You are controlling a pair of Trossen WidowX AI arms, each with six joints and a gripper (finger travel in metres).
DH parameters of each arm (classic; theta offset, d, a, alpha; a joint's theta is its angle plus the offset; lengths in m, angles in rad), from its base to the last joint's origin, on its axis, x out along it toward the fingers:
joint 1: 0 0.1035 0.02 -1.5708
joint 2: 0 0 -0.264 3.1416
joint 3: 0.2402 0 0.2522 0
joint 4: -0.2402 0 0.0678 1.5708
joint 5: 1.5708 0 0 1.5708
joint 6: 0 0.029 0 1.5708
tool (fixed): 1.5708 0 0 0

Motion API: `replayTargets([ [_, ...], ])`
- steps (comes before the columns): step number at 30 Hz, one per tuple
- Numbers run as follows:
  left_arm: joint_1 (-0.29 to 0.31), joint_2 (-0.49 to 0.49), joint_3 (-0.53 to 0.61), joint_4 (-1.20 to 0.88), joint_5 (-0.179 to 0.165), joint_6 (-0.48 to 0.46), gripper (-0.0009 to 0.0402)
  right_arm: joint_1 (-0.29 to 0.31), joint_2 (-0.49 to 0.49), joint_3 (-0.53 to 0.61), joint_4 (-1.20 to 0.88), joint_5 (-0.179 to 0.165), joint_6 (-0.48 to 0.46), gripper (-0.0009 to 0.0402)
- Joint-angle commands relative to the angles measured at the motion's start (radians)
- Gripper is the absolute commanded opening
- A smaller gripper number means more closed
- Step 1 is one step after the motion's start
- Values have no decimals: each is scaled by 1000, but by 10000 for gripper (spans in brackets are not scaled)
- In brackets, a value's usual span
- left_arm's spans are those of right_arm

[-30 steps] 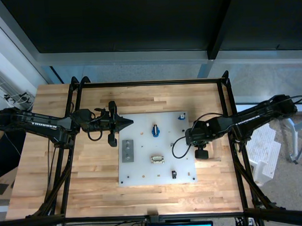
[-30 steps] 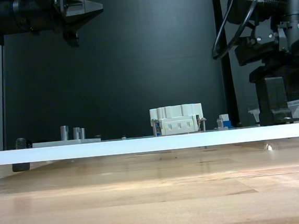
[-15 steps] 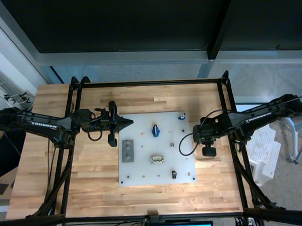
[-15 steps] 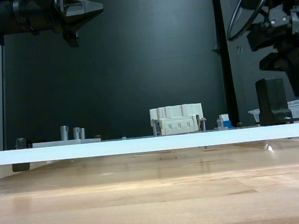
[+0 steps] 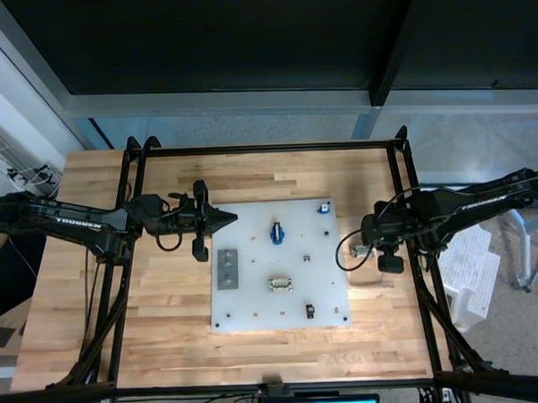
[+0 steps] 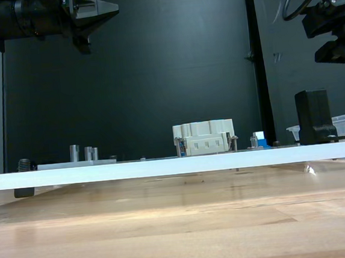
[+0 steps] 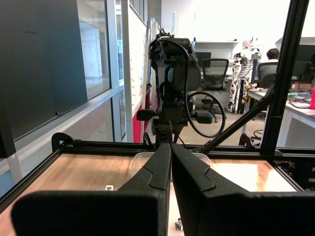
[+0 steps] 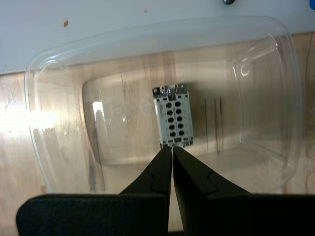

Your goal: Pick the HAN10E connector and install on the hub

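Note:
The HAN10E connector [image 8: 171,115], a pale block with two rows of dark holes, lies flat in a clear plastic tray [image 8: 54,93]. My right gripper [image 8: 172,147] hangs above that tray, shut with nothing in it, its tips just short of the connector's end. Seen from above, the right gripper [image 5: 383,246] is off the right edge of the white board [image 5: 256,305]. The beige hub [image 5: 280,284] stands on the board's middle front, also in the low view as the hub [image 6: 203,138]. High over the board's left back edge, my left gripper [image 5: 227,218] is shut and empty.
On the board stand a grey two-hole plate [image 5: 227,268], a blue upright part [image 5: 277,232], a small blue piece [image 5: 324,208] and a black block [image 5: 309,309]. The clear tray [image 5: 363,278] rests on the wood right of the board. Black frame rails run along the table's sides.
My right arm has swung right, off the board's edge to above the clear tray, and risen in the low view. The left arm has not moved.

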Motion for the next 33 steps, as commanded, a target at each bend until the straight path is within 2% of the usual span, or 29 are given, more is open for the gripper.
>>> replayTargets([
  [1,0,0,0,0,0,0,0,1,-2,0,-2,0,0,4],
  [26,0,0,0,0,0,0,0,7,11,0,4,-1,-3,6],
  [29,0,0,0,0,0,0,0,7,31,0,10,-15,-43,27],
  [33,0,0,0,0,0,0,0,6,77,0,43,-13,-66,90],
])
